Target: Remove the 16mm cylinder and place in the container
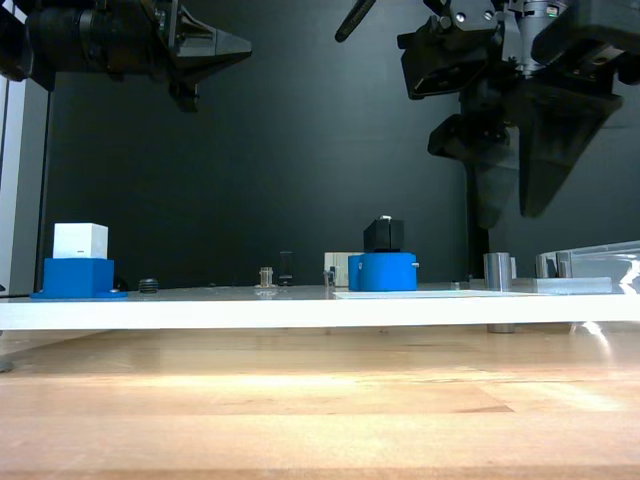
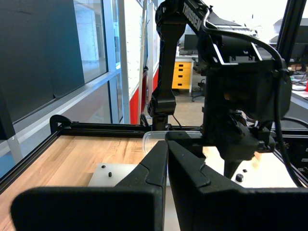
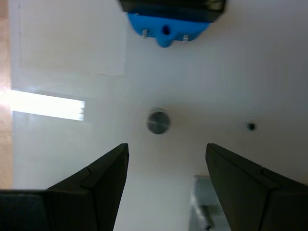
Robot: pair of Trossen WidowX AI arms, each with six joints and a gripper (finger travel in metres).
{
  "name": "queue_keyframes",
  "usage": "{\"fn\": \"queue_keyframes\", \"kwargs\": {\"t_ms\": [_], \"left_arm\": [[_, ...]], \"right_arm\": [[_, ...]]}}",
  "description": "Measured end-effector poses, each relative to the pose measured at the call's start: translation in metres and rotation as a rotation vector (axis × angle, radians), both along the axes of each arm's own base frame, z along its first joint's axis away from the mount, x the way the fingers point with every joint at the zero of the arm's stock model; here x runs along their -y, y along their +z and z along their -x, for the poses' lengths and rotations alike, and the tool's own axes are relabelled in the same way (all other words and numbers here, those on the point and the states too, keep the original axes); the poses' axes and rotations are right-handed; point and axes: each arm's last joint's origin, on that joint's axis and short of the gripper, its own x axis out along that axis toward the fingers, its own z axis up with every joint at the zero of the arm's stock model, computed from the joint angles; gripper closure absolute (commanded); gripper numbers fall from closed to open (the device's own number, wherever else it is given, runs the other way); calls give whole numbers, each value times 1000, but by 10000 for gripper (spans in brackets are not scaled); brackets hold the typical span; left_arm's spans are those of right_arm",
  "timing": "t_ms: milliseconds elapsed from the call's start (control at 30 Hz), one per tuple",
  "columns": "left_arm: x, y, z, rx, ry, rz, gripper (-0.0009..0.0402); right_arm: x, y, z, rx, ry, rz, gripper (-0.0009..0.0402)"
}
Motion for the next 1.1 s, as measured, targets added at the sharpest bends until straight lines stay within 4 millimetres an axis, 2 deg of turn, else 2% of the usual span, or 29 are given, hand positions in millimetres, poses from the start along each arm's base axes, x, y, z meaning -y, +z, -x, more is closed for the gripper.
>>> {"fn": "queue_keyframes", "kwargs": {"t_ms": [200,800,1100], "left_arm": [[0,0,0,-1,0,0,393],[0,0,0,-1,0,0,393],[0,0,0,-1,0,0,393]], "right_arm": [[-5,-12,-5,-12,-24,-3,169],[-8,-30,-12,21,-65,0,171],[-7,-36,-10,22,-79,-5,228]]}}
